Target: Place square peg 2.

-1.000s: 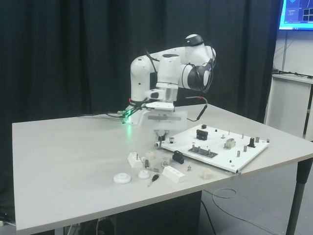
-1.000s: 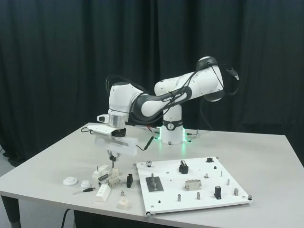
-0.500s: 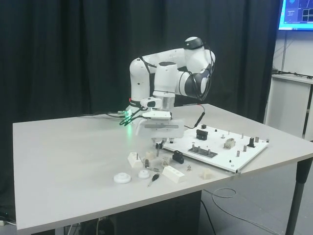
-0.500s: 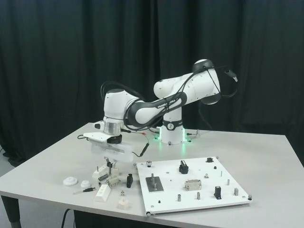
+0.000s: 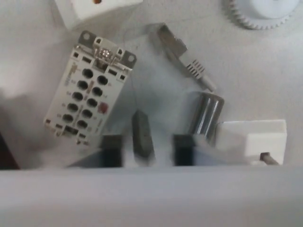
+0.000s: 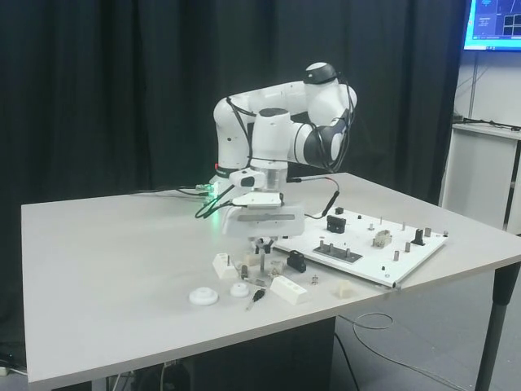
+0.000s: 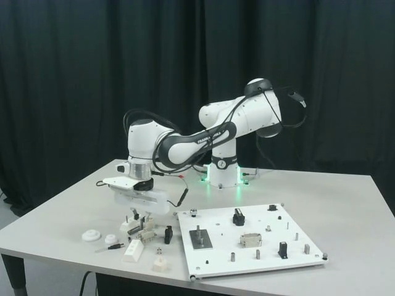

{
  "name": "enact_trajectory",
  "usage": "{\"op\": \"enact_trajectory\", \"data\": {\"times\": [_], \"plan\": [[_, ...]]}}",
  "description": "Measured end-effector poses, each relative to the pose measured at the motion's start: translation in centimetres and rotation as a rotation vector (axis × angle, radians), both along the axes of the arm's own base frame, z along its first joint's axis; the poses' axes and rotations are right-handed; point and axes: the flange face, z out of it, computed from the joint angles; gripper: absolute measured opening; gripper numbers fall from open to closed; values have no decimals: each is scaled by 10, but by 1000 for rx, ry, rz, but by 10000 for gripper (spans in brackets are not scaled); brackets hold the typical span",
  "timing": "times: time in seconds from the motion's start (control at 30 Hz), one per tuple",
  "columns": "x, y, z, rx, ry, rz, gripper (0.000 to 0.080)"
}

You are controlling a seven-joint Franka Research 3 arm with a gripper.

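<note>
In the wrist view a small grey square peg (image 5: 142, 135) lies on the grey table between my two black fingers (image 5: 112, 150), with a gap on each side. My gripper (image 5: 147, 150) is open and hangs low over the cluster of loose parts (image 6: 259, 243) (image 7: 137, 216). The peg is too small to pick out in the room views. The white assembly board (image 6: 366, 248) (image 7: 247, 242) with its pegs and holes lies to the side of the gripper, apart from it.
Close around the peg lie a white multi-pin connector (image 5: 87, 99), a shiny metal cylinder (image 5: 207, 113), a white block (image 5: 253, 139), a cable plug (image 5: 182, 54) and a white gear (image 5: 265, 7). More small white parts (image 6: 203, 296) sit near the table's front edge.
The arm has swung away from the board's edge and lowered, bringing the gripper down over the loose parts.
</note>
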Motion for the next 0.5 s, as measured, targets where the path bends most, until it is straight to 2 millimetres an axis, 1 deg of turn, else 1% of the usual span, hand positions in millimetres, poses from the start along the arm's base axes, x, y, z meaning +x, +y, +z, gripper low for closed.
{"op": "enact_trajectory", "data": {"times": [0.03,0.07,0.37,0.4,0.5], "plan": [[1,-1,0,1,0,0,91],[1,-2,0,1,1,-1,261],[4,-7,-1,10,4,-4,261],[4,-8,-1,10,4,-4,753],[5,-8,0,12,4,-4,753]]}}
